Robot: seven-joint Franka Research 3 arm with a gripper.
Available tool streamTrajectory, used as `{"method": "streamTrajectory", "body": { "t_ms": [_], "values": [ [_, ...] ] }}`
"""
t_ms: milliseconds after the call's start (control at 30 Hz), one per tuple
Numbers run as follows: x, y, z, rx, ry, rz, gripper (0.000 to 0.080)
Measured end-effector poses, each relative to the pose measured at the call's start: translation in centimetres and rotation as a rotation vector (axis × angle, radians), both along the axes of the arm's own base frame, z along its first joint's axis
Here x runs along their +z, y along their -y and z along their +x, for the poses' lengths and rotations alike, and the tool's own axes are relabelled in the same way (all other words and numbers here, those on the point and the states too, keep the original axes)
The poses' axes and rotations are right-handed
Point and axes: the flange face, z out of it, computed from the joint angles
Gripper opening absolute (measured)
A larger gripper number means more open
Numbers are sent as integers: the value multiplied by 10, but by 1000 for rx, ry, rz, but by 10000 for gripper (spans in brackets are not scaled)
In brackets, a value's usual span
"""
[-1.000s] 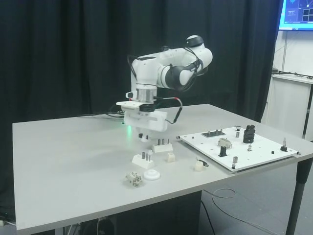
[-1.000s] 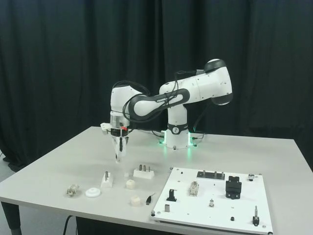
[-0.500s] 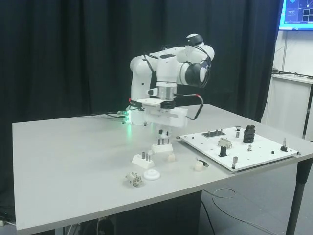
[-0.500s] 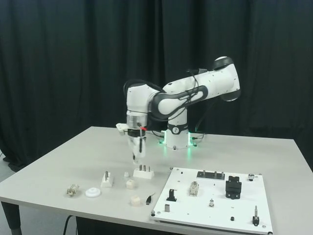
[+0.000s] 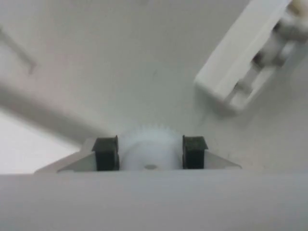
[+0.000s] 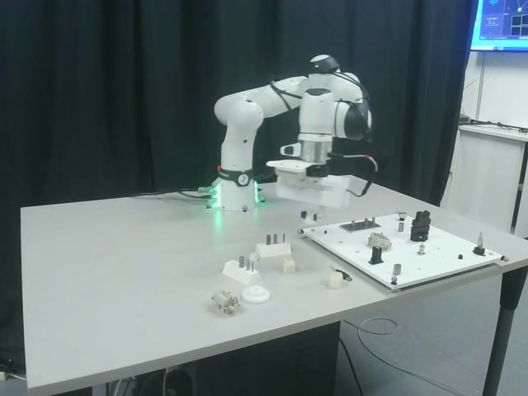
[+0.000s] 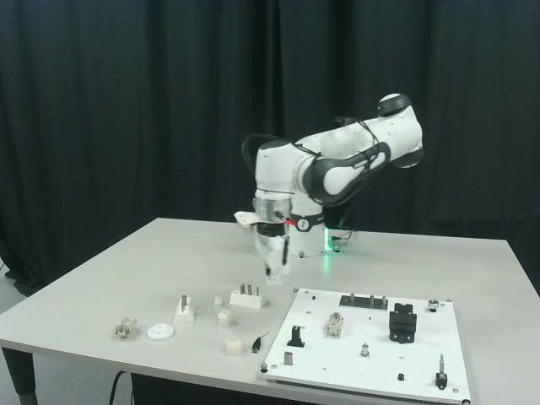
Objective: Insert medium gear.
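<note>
In the wrist view my gripper (image 5: 150,154) is shut on a small white toothed gear (image 5: 150,142), held between the two black pads (image 5: 106,153). A white block with metal pegs (image 5: 245,67) lies on the table below and to one side. In the first room view the gripper (image 6: 305,216) hangs above the table, just off the near corner of the white assembly board (image 6: 429,260). The second room view shows the gripper (image 7: 274,272) above and a little right of the pegged block (image 7: 248,296). The gear is too small to make out in the room views.
On the grey table lie a second pegged block (image 6: 239,268), a larger white gear (image 6: 256,295), a metal connector (image 6: 224,302) and two small white parts (image 6: 289,265) (image 6: 334,280). The board carries black and metal fixtures (image 6: 420,225). The arm's base (image 6: 235,186) stands behind.
The arm has swung across the table toward the assembly board, carrying the gear; the gripper has passed over the pegged blocks and now hangs beside the board's corner.
</note>
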Motion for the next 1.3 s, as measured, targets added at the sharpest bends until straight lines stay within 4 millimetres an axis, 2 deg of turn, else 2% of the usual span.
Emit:
{"method": "streamTrajectory", "body": {
  "t_ms": [333, 600, 933, 1300],
  "values": [
    [5, -66, -3, -43, -5, -10, 283],
    [8, -109, -8, -113, -6, -34, 283],
    [8, -152, -17, -201, 2, -40, 283],
    [3, -188, -30, -308, 3, -33, 283]
  ]
}}
